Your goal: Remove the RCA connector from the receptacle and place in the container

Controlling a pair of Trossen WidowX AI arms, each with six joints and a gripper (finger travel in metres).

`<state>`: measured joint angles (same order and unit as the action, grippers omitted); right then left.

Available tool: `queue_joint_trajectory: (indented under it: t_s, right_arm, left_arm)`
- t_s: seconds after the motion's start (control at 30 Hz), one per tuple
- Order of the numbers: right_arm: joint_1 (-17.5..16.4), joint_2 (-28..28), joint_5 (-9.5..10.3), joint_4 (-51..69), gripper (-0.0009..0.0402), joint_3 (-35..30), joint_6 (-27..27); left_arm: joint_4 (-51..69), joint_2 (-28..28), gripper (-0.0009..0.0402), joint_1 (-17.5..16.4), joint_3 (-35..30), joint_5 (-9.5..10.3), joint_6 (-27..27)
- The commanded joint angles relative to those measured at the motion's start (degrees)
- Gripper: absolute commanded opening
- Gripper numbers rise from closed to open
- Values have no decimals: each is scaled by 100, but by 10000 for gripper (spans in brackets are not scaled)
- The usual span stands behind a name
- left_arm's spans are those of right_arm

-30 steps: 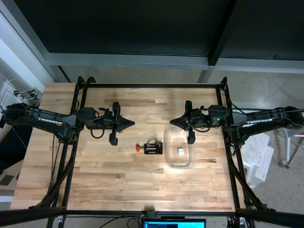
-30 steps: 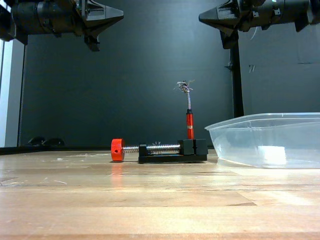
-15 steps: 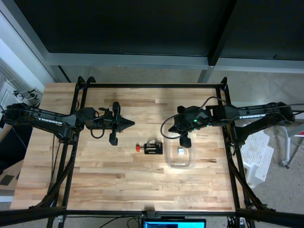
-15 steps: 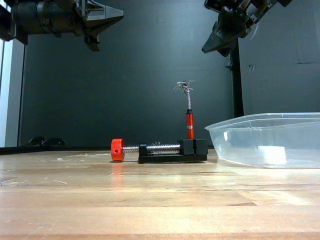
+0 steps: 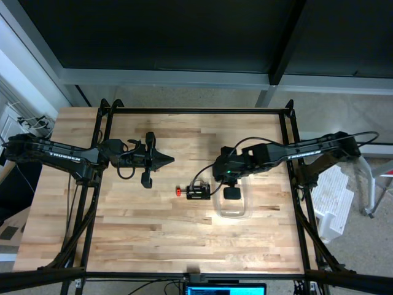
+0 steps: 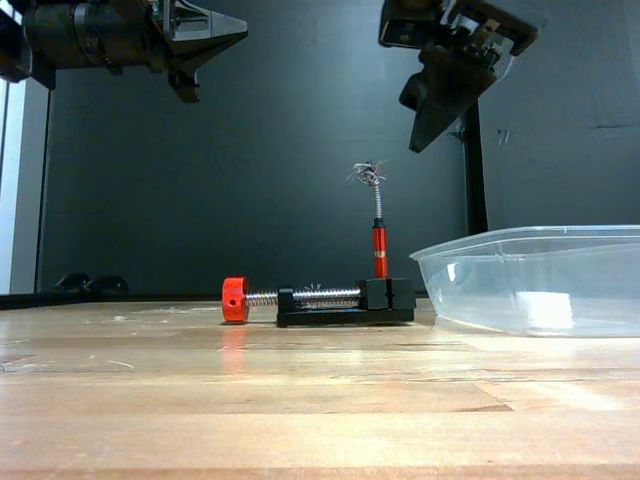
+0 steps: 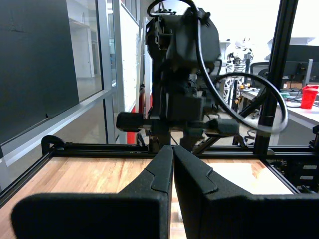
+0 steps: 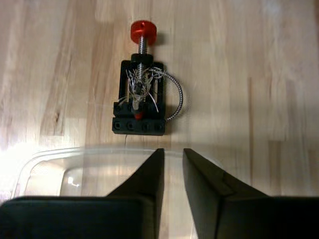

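Above and a little to the right of the upright RCA connector (image 6: 380,250), my right pincer (image 6: 416,142) hangs empty, its jaws only a narrow slit apart.
Plugged into the black receptacle (image 6: 345,300) on the desk, the connector's long axis is vertical, with frayed springy wire on top. It lies down and ahead of my right fingertips, and the clear container (image 6: 560,290) is just beside it. My right arm is nearer. My left pincer (image 6: 243,33), closed on nothing, hangs high and well apart.
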<state>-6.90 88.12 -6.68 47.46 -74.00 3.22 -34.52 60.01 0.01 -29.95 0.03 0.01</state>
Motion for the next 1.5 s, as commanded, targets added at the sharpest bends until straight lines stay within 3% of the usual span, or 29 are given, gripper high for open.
queue_joint_trajectory:
  t_s: [0.03,0.27,0.47,0.9,1.5]
  right_arm:
    - [-20,254,-7,79,98,-210,87]
    - [-85,673,-129,146,169,-479,146]
    - [-243,922,-140,85,198,-511,216]
    - [-356,1469,-151,-260,201,-511,520]
    - [-352,1923,-146,-581,201,-487,525]
  left_arm:
    - [-2,0,0,-2,0,0,0]
    - [-2,0,0,0,0,0,0]
    - [-2,0,0,0,0,0,0]
    - [-2,0,0,-2,0,0,0]
    - [-2,0,0,-2,0,0,0]
